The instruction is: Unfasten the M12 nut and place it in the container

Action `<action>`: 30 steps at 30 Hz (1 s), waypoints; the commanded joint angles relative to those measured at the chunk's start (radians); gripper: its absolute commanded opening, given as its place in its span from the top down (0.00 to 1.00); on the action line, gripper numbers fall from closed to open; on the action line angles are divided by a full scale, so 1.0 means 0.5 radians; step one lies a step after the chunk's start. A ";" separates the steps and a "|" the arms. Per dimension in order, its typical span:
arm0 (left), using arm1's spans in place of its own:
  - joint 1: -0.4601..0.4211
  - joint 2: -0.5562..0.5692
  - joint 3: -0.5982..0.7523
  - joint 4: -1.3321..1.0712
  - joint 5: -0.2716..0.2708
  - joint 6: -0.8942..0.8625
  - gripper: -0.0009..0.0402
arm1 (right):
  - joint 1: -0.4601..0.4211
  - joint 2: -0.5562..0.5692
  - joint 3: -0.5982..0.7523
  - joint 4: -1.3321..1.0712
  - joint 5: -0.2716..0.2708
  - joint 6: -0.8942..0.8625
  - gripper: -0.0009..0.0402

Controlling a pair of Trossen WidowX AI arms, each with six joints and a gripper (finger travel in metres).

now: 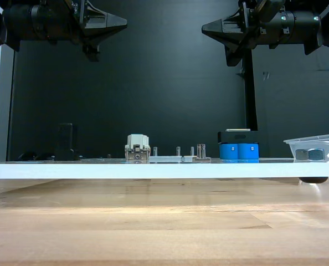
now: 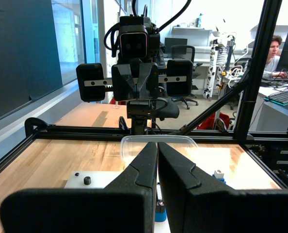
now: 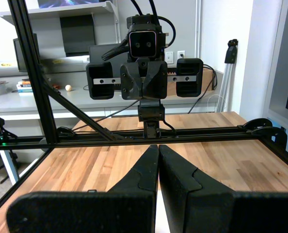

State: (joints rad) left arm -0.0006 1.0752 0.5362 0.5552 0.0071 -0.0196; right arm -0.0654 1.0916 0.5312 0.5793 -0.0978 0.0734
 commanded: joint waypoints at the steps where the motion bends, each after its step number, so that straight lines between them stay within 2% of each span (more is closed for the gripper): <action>1: 0.001 0.000 0.000 -0.008 0.001 0.000 0.98 | 0.004 0.001 0.001 0.000 -0.002 0.002 0.98; 12: 0.001 0.000 0.000 -0.008 0.001 0.000 0.98 | 0.014 0.001 0.003 -0.033 0.000 0.012 0.98; 16: 0.001 0.000 0.000 -0.008 0.001 0.000 0.98 | 0.110 0.007 0.140 -0.437 0.011 -0.024 0.98; 21: 0.001 0.000 0.000 -0.008 0.001 0.000 0.98 | 0.280 0.098 0.391 -0.891 0.140 0.014 0.98; 26: 0.001 0.000 0.000 -0.009 0.001 0.000 0.98 | 0.474 0.285 0.700 -1.415 0.365 0.229 0.98; 30: 0.001 0.000 0.000 -0.008 0.001 0.000 0.98 | 0.584 0.487 0.970 -1.833 0.371 0.568 0.98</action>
State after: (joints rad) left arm -0.0002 1.0752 0.5362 0.5507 0.0071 -0.0200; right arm 0.2108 1.3041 0.9752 -0.2787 0.0864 0.3019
